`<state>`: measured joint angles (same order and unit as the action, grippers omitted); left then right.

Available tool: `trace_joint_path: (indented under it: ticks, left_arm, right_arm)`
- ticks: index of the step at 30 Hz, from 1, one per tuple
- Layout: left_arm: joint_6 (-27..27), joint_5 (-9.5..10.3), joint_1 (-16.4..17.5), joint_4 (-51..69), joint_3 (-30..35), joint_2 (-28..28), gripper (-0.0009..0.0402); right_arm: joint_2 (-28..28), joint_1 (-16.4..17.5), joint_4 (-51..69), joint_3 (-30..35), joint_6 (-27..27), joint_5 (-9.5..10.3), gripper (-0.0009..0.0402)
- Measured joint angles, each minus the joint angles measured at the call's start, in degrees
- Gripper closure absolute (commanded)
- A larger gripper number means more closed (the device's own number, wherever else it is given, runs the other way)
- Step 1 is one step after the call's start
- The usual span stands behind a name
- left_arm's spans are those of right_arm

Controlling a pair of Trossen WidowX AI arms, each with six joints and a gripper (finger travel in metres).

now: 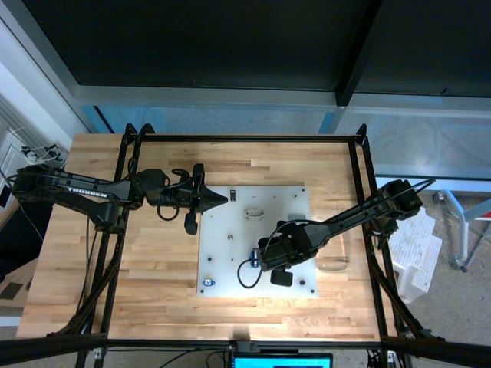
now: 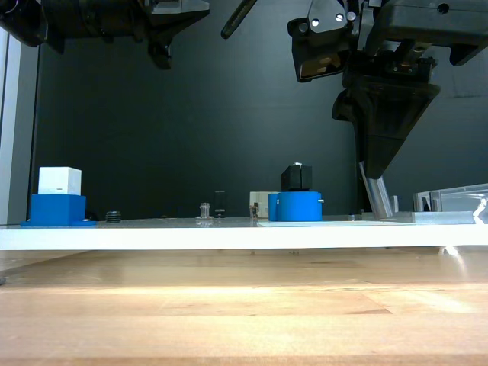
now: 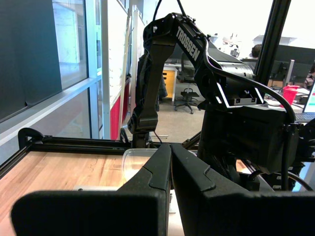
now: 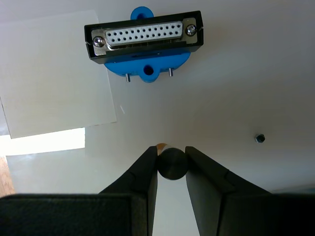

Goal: Pick the 16mm cylinder and install on the taskboard

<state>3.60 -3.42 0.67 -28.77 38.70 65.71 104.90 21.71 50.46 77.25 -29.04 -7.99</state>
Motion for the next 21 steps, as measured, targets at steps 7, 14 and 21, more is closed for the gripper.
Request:
trace_joint_path:
  ticks: [7,14,21]
  left_arm:
    - [0.0,0.00,0.0,0.0,0.0,0.0,0.0393]
    - [0.0,0.00,0.0,0.0,0.0,0.0,0.0393]
    - [0.0,0.00,0.0,0.0,0.0,0.0,0.0393]
  right_arm:
    - [0.2,0.0,-0.2,-0.2,0.0,0.26,0.0392]
    - [0.2,0.0,-0.4,-0.2,0.0,0.24,0.0392]
    - [0.2,0.1,-0.4,-0.2,0.0,0.22,0.0392]
